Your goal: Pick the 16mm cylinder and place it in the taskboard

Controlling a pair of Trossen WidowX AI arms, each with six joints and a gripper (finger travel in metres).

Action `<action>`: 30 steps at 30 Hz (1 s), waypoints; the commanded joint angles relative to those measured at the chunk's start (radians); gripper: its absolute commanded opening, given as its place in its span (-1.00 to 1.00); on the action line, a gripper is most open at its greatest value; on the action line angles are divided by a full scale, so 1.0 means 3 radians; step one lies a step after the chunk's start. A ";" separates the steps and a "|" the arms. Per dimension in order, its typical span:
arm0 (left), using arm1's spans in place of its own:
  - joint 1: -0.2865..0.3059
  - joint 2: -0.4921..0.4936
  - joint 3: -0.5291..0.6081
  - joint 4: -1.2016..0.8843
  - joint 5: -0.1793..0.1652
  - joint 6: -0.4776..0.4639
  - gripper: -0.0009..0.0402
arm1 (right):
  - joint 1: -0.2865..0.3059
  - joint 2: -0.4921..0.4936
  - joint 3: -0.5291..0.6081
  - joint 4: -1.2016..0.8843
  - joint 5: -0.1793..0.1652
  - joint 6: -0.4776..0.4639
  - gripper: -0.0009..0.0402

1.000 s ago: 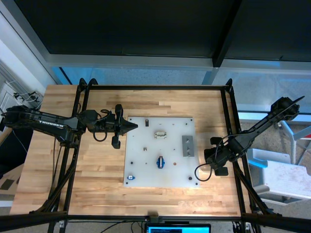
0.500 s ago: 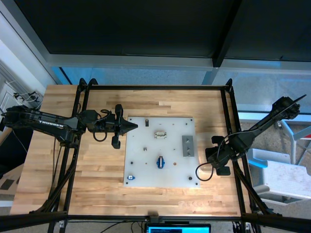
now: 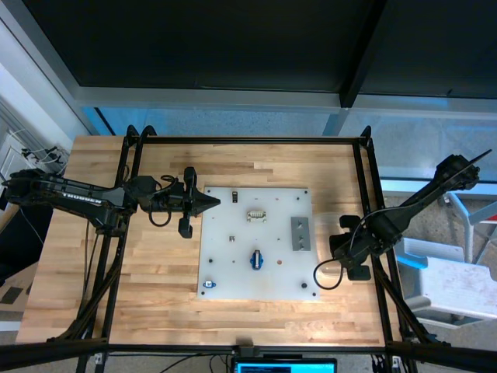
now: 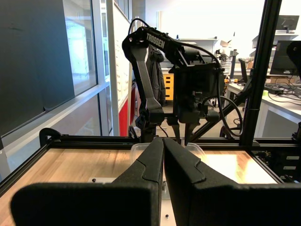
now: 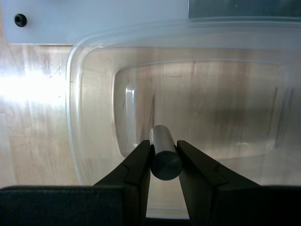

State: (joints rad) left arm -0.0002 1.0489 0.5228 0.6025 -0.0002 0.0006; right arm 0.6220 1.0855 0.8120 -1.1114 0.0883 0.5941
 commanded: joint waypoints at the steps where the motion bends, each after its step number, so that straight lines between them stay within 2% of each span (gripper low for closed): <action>1: 0.0000 0.0000 0.0000 0.0000 0.0001 0.0001 -0.96 | 0.0000 0.0001 0.0103 -0.0075 0.0004 0.0001 -0.77; 4: 0.0001 0.0000 0.0000 0.0000 0.0001 0.0001 -0.96 | 0.0000 0.0001 0.0196 -0.0141 0.0006 0.0001 -0.77; 7: 0.0000 0.0000 0.0000 0.0000 0.0001 0.0001 -0.96 | 0.0000 0.0001 0.0277 -0.0210 0.0083 0.0003 -0.77; 25: 0.0001 0.0000 0.0000 0.0000 0.0001 0.0001 -0.96 | -0.0003 0.0022 0.0309 -0.0219 0.0086 0.0003 -0.77; 30: 0.0000 0.0000 0.0000 0.0000 0.0001 0.0001 -0.96 | -0.0071 0.0104 0.0310 -0.0202 0.0083 0.0003 -0.77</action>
State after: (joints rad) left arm -0.0002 1.0489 0.5224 0.6025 0.0002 0.0006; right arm 0.6071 1.1091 0.9047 -1.1763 0.1131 0.5945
